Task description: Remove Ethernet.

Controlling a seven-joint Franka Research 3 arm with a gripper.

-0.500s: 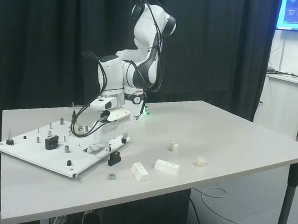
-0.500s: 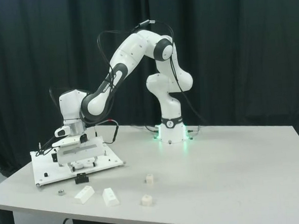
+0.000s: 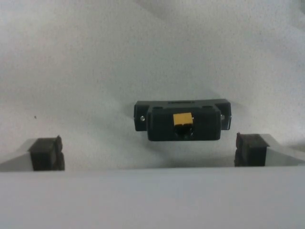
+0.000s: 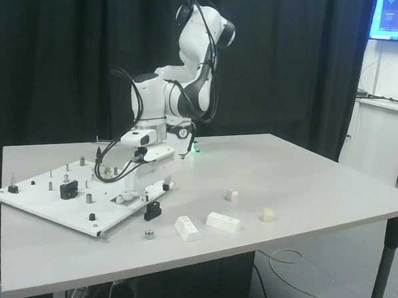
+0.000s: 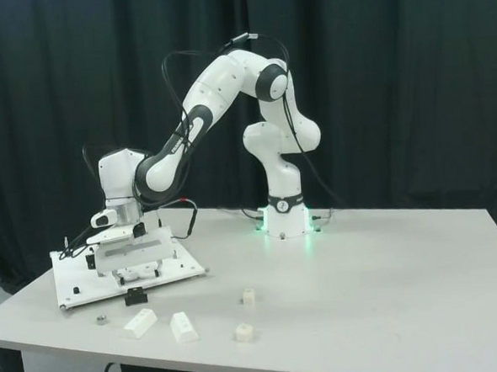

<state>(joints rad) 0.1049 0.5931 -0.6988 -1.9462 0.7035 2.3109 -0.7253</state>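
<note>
Between the two black fingertip pads [image 3: 46, 153] in the wrist view sits a black rectangular Ethernet socket block [image 3: 182, 121]. The end effector [image 3: 147, 155] is spread wide, one pad at each side of the frame, and touches nothing. The block lies on the flat white assembly board [image 3: 86, 62], its long axis running along the line from one pad to the other; its open port faces the camera, with a small square insert showing in the mouth. A screw sits at each end flange. Whether a plug is seated in it cannot be told.

From the first room view, the end effector [image 4: 139, 160] hangs low over the near-middle part of the white board [image 4: 43, 201], fingers pointing down. Small grey upright pegs [image 4: 81, 160] and a black box-like fitting [image 4: 68, 191] stand on the board; a second black fitting [image 4: 153, 211] sits at its near edge.

Off the board, on the grey table [image 4: 304, 181]: a small grey nut [image 4: 150, 234], two white oblong blocks [image 4: 223, 221] and two small white cubes [image 4: 232, 195].

Farther out, the white arm [image 5: 217, 87] arches from its base [image 5: 285, 219], which shows a green light, at the far side of the table.
</note>
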